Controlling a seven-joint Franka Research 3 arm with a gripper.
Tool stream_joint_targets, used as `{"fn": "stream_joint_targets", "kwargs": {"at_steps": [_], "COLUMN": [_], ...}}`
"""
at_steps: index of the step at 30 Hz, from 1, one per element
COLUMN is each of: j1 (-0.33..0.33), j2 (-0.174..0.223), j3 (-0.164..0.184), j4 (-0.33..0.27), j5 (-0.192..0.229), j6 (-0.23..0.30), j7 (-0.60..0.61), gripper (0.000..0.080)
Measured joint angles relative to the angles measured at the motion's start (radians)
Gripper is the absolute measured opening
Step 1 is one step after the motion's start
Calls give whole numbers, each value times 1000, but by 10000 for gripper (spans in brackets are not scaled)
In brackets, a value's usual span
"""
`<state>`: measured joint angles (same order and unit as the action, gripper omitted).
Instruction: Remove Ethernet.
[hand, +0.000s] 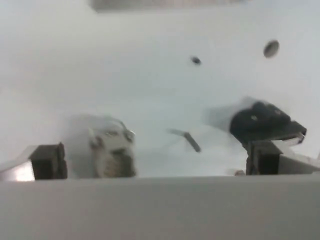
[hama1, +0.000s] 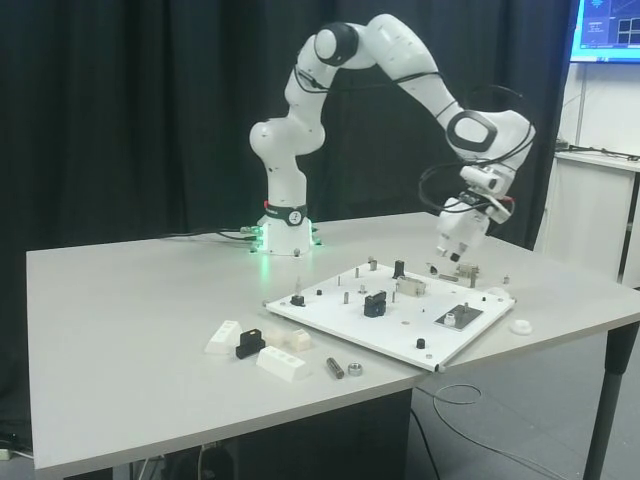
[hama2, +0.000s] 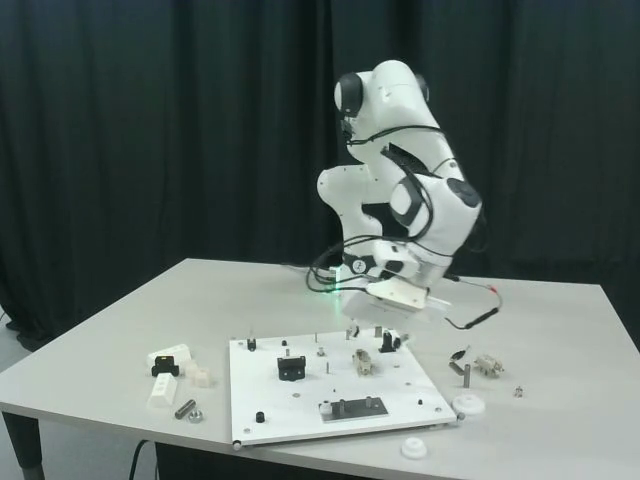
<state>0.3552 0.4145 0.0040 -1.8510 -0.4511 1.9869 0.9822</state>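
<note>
One white arm (hama1: 400, 70) on one grey desk (hama1: 120, 300). One white board (hama2: 330, 400). Two black blocks on the board (hama1: 375, 303) (hama1: 399, 268). Off the board: three white blocks (hama1: 222, 336) (hama1: 283, 362) (hama1: 295, 338), one black piece (hama1: 249, 343), two white discs (hama2: 466, 405) (hama2: 414, 448). Small pegs on the board: count unclear.

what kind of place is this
Probably a robotics lab: a white arm bolted to a grey table, a white board of small test fittings, and black curtains behind.
</note>
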Motion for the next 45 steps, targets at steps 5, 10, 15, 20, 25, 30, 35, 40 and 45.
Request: {"fn": "stream_joint_targets", "kwargs": {"at_steps": [5,10,15,20,25,30,35,40,45], "j1": [-177,-331,-424,-466,-501,-532,-548,-548,-548], "j2": [-49,-93,-133,-174,-215,-254,-286,-308,-319], "j3": [144,257,310,312,303,282,233,161,87], "j4": [-85,-166,-234,-288,-329,-365,-398,-424,-444], "j5": [-51,-77,-86,-88,-101,-110,-110,-108,-95], "j6": [36,97,151,187,208,238,286,340,386], "j7": [0,-2,-24,-51,-82,-120,-185,-265,-365], "gripper": [800,800,800,800,800,800,800,800,800]}}
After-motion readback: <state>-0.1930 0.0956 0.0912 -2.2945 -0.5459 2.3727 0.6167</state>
